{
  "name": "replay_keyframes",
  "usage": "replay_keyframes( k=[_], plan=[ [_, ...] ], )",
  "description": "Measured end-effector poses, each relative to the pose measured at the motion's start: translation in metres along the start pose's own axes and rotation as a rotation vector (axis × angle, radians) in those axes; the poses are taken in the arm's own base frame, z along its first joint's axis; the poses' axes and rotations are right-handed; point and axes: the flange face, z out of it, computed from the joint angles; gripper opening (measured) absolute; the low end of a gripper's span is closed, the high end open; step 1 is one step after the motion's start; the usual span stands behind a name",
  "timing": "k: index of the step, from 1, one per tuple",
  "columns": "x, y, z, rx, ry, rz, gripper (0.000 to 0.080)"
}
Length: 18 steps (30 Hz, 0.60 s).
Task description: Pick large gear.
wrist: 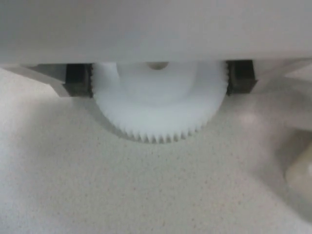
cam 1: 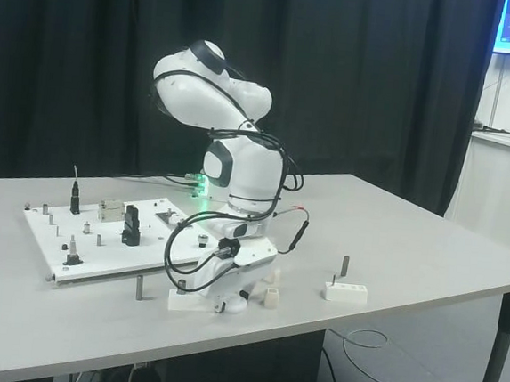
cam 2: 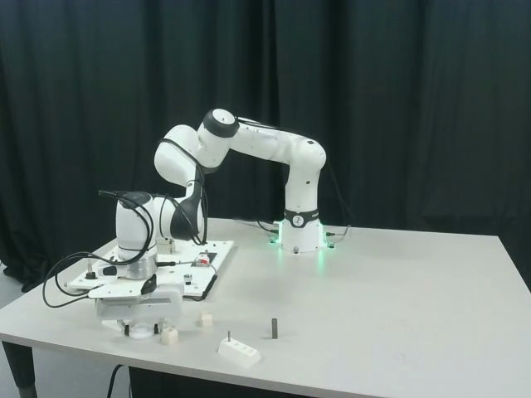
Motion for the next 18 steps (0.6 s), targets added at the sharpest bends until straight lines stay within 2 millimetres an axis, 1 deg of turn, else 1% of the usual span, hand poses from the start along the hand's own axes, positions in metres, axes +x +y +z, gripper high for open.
replay_keyframes(
  k=[1, 2, 10, 18],
  plan=[
    [0.0, 0.0, 0.0, 0.0, 0.0, 0.001, 0.0634],
    [0.0, 0.0, 0.0, 0.0, 0.0, 0.002, 0.0596],
    [0.0, -0.001, -0.002, 0.006, -0.005, 0.006, 0.0596],
    [0.001, -0.002, -0.018, 0.007, -0.025, 0.011, 0.0596]
  ],
)
